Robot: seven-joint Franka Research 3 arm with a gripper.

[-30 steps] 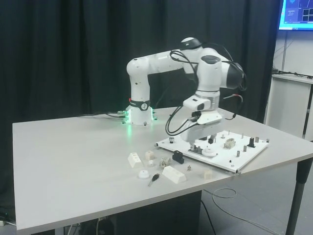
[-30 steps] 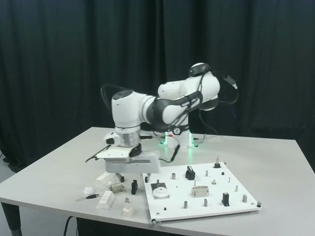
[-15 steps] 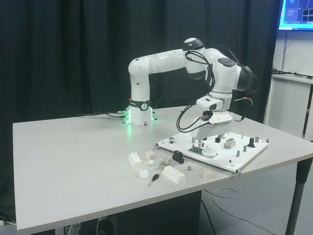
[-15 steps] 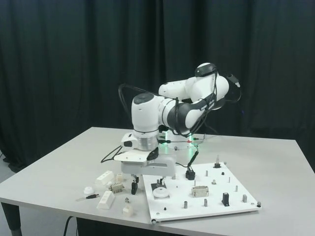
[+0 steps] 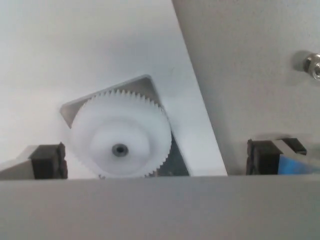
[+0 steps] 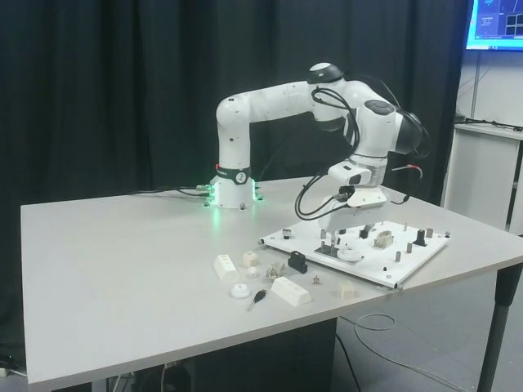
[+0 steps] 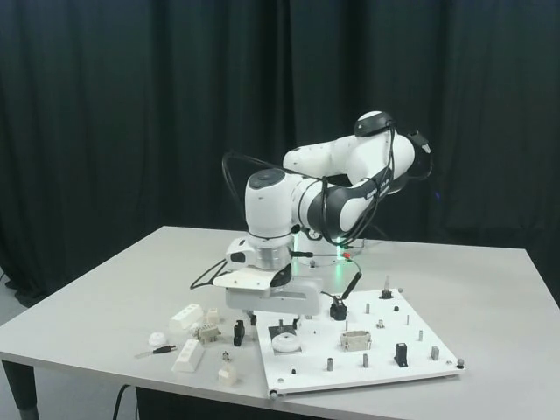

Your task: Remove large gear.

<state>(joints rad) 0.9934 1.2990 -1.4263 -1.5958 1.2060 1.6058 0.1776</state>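
Large gear (image 5: 120, 141): white, round, fine teeth all the way around the rim, a raised smooth hub and a small dark bore at its centre.
Seat: it lies flat in a grey square recess (image 5: 146, 84) of the white board (image 7: 376, 359), the recess turned cornerwise in the wrist view.
Axis: the gear lies face up, its bore axis pointing straight up from the board toward the wrist camera; being round, it has no long side to speak of.
Place: lower left of centre in the wrist view; in the second room view it sits at the near left part of the board (image 7: 286, 343), lower middle of the frame.
Gripper (image 5: 152, 160): hanging over the gear, fingers spread wide, one black pad (image 5: 48, 161) left of the gear and the other (image 5: 263, 156) far off to the right, neither touching it.
Loose parts: several white pieces (image 7: 188, 354) lie on the grey table (image 7: 122, 289) left of the board.
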